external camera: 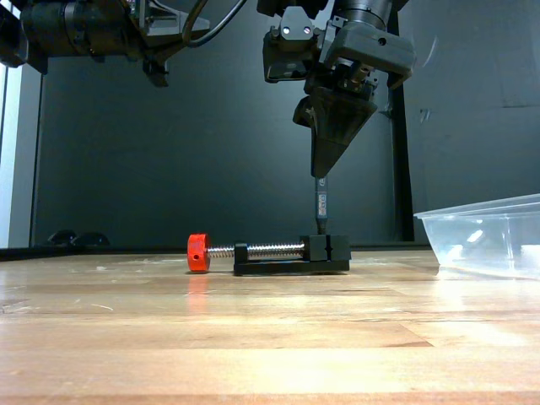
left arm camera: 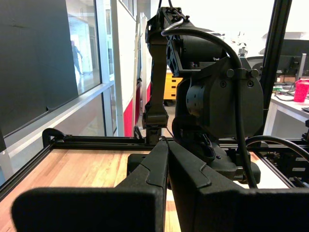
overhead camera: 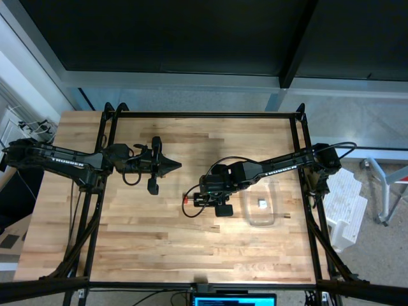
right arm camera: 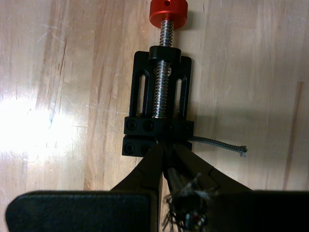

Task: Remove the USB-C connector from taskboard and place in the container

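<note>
The taskboard (external camera: 291, 256) lies on the table (overhead camera: 159, 255) near its middle, with its knob (external camera: 197, 252) at the left end. The USB-C connector (external camera: 321, 209) stands upright on the right end of the taskboard. Directly above it is the right gripper (external camera: 321, 173), its fingers (right arm camera: 150, 164) pinched on the top of the connector. The container (external camera: 485, 236) sits to the right of the taskboard, apart from it, with a small square piece (overhead camera: 262, 203) in it. The left gripper (overhead camera: 177, 166) hovers behind and left of the taskboard, fingers together.
</note>
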`<state>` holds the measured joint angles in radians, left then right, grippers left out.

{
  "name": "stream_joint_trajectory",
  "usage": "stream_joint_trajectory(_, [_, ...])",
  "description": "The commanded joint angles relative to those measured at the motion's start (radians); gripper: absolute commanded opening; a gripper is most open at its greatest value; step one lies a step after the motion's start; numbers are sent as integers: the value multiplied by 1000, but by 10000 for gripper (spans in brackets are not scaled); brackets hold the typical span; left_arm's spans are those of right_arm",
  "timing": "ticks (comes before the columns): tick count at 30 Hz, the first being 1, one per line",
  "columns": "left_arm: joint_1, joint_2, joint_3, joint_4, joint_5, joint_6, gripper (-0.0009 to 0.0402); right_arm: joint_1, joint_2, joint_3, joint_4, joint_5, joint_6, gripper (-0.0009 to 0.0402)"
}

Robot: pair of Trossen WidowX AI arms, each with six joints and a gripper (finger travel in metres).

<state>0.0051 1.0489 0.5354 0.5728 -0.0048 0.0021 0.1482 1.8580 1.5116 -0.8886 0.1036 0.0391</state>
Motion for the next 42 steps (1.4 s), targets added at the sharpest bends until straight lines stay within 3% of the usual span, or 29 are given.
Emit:
stream_joint_trajectory(1, [0, 0, 0, 0, 0, 0, 0, 0, -6, 17, -8, 0, 0, 0])
stream_joint_trajectory(9, [0, 0, 0, 0, 0, 0, 0, 0, -11, 66, -51, 1, -6, 0])
stream_joint_trajectory(24, [0, 0, 0, 0, 0, 0, 0, 2, -35, 57, -68, 0, -4, 0])
stream_joint_trajectory(42, [0, 0, 0, -23, 0, 0, 0, 55, -289, -203, -71, 1, 65, 0])
